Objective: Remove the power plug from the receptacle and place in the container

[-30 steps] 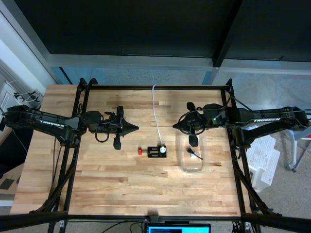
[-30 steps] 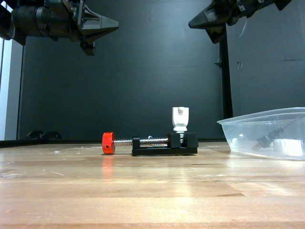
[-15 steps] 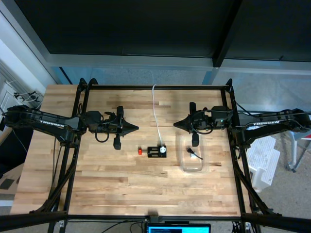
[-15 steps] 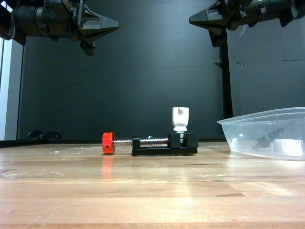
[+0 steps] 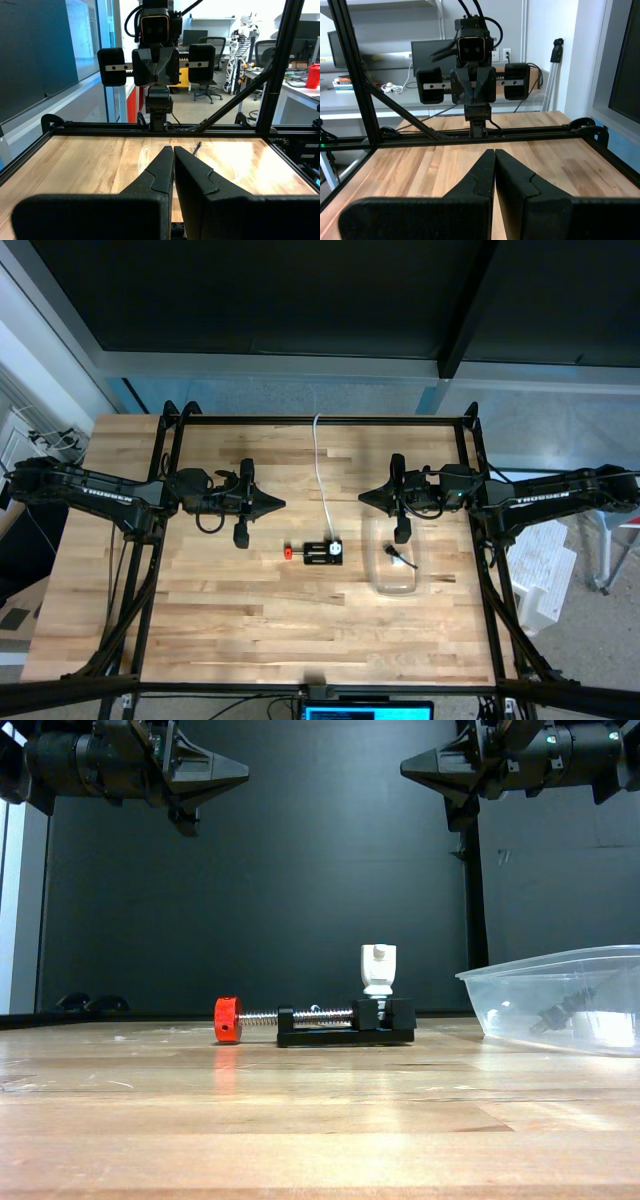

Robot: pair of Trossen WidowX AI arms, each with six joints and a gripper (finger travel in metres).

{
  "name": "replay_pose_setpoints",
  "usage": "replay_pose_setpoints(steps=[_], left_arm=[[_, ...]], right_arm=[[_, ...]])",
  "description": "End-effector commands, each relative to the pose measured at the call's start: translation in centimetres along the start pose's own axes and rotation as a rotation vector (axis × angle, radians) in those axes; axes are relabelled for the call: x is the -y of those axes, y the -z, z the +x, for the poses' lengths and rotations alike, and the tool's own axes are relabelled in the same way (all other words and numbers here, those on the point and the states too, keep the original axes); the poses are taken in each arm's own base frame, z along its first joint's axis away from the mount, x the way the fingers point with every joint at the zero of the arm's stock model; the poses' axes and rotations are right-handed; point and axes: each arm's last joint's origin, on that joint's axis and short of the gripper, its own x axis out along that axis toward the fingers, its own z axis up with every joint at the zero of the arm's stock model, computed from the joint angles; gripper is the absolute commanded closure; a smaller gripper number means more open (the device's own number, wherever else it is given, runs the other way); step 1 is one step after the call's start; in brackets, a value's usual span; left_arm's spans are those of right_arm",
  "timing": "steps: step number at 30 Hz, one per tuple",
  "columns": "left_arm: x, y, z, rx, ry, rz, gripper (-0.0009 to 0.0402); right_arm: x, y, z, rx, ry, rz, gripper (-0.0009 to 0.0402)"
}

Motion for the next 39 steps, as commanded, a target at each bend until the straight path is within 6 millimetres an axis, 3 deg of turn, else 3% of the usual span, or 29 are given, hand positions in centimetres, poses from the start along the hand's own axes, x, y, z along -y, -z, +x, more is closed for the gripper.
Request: replay_pose_setpoints(steps=[1, 39], left_arm=[[0.00, 0.01, 0.01, -0.001, 0.000, 0.000, 0.0393], [-0.01, 0.01, 0.01, 0.000, 0.000, 0.000, 0.0393]], right_arm=[[-0.01, -0.19, 0.01, 0.025, -0.001, -0.002, 0.0393], [0.45, -0.10, 0.01, 0.018, -0.011, -0.002, 0.0393]])
